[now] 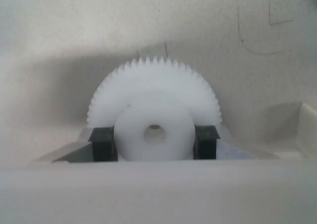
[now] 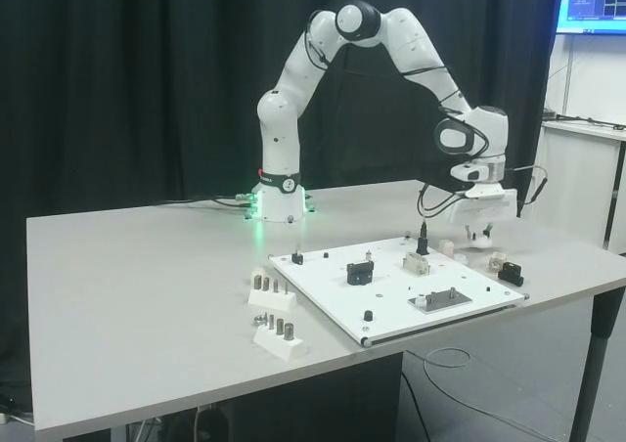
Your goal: Insert large gear.
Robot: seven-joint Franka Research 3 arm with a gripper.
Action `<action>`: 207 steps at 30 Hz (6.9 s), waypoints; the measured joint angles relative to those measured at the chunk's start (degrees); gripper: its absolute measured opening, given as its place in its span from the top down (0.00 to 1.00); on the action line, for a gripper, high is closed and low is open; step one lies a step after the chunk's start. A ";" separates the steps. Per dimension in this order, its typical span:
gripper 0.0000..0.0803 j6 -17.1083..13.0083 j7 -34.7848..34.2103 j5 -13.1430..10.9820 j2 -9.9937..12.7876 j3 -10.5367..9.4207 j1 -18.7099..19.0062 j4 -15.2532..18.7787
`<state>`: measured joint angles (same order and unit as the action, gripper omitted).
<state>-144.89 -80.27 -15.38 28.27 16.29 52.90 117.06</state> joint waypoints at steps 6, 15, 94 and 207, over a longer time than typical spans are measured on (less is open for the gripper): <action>0.58 1.13 0.00 0.01 -0.94 0.05 0.00 0.00; 0.58 1.39 0.00 0.02 -1.31 0.07 0.06 0.00; 0.58 4.19 6.39 3.37 -5.98 5.80 0.03 -1.33; 0.59 17.08 -15.98 -2.37 13.50 8.48 -28.83 -31.53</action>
<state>-127.81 -96.24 -17.75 41.77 24.77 24.08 85.53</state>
